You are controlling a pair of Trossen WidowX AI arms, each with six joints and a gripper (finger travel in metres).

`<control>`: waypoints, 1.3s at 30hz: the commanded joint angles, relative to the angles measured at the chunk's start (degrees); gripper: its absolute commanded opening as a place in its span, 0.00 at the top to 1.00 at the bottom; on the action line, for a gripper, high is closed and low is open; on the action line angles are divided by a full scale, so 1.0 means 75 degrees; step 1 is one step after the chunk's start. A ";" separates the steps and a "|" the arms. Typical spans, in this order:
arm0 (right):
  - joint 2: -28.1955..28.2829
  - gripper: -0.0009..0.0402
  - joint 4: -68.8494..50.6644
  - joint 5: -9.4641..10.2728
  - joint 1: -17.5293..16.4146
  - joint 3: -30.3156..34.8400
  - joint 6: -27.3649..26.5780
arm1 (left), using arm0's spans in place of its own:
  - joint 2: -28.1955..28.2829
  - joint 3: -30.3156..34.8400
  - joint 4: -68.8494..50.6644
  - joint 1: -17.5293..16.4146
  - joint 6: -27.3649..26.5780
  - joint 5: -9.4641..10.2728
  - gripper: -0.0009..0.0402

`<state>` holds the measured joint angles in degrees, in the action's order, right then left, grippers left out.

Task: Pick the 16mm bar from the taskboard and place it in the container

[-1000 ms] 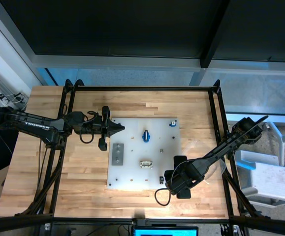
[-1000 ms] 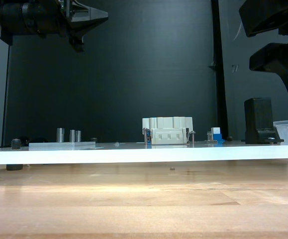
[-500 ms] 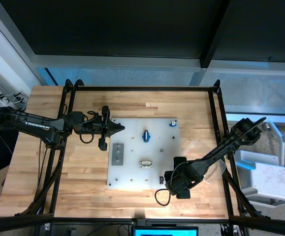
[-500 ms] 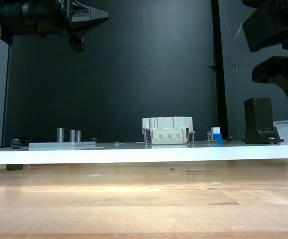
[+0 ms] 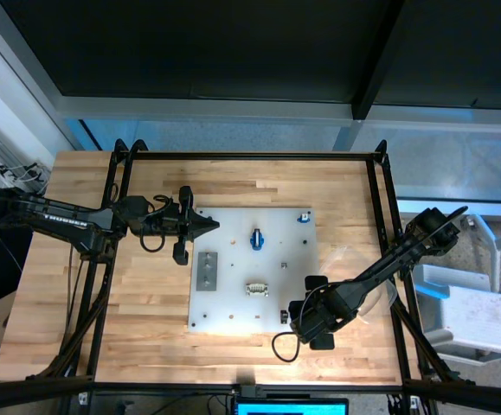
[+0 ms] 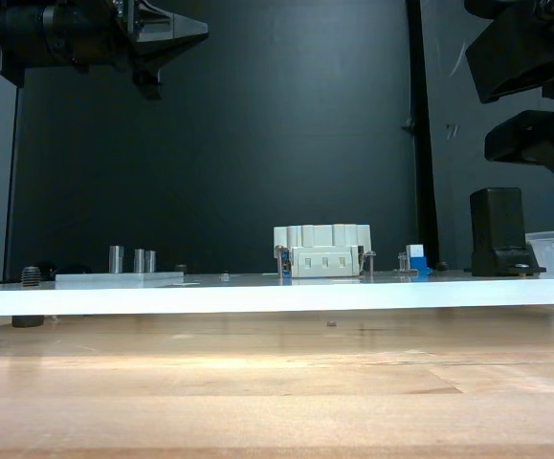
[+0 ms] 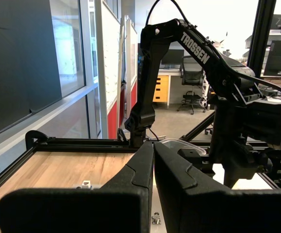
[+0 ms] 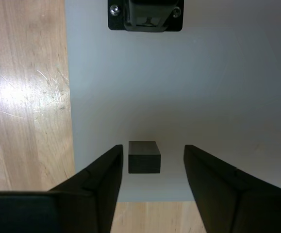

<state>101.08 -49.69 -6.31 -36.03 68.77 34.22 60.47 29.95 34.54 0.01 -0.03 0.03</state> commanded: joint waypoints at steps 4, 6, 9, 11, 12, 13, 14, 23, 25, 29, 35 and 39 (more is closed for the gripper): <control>-0.0006 0.73 0.0000 0.0052 0.0000 0.0003 0.0003 | 0.0003 0.0000 0.0000 -0.0003 0.0003 0.0000 0.98; -0.0006 0.77 0.0000 0.0052 -0.0003 0.0003 0.0003 | 0.0003 0.0000 0.0000 0.0000 0.0003 0.0000 0.98; -0.0009 0.82 0.0003 0.0052 0.0000 0.0003 0.0003 | 0.0003 0.0000 0.0000 0.0000 0.0003 0.0000 0.98; -0.0012 0.86 0.0006 0.0052 -0.0003 0.0003 0.0003 | 0.0003 0.0000 0.0000 -0.0003 0.0003 0.0000 0.98; -0.0015 0.87 0.0006 0.0052 -0.0003 0.0003 0.0003 | 0.0003 0.0000 0.0000 0.0000 0.0003 0.0000 0.98; -0.0020 0.88 0.0012 0.0052 -0.0003 0.0003 0.0006 | 0.0003 0.0000 0.0000 0.0000 0.0003 0.0000 0.98; -0.0020 0.89 0.0015 0.0052 -0.0003 0.0003 0.0003 | 0.0003 0.0000 0.0000 -0.0003 0.0003 0.0000 0.98; -0.0137 0.94 0.0044 0.0052 0.0000 0.0003 0.0003 | 0.0000 0.0000 0.0000 0.0000 0.0003 0.0000 0.98; -0.0213 0.94 0.0038 0.0050 0.0000 0.0003 0.0003 | 0.0000 0.0000 0.0000 -0.0003 0.0003 0.0000 0.98; -0.0385 0.94 -0.0017 0.0052 0.0003 0.0003 0.0003 | 0.0003 0.0000 0.0000 -0.0003 0.0003 0.0000 0.98; -0.0562 0.94 -0.0379 0.0044 0.0006 0.0184 -0.0020 | 0.0003 0.0000 0.0000 -0.0003 0.0003 0.0000 0.98; -0.0685 0.94 -0.0775 0.0044 0.0006 0.0423 -0.0020 | 0.0003 0.0000 0.0000 -0.0003 0.0003 0.0000 0.98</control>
<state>96.25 -55.02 -6.44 -35.97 71.26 34.02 60.47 29.93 34.54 0.01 -0.01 0.05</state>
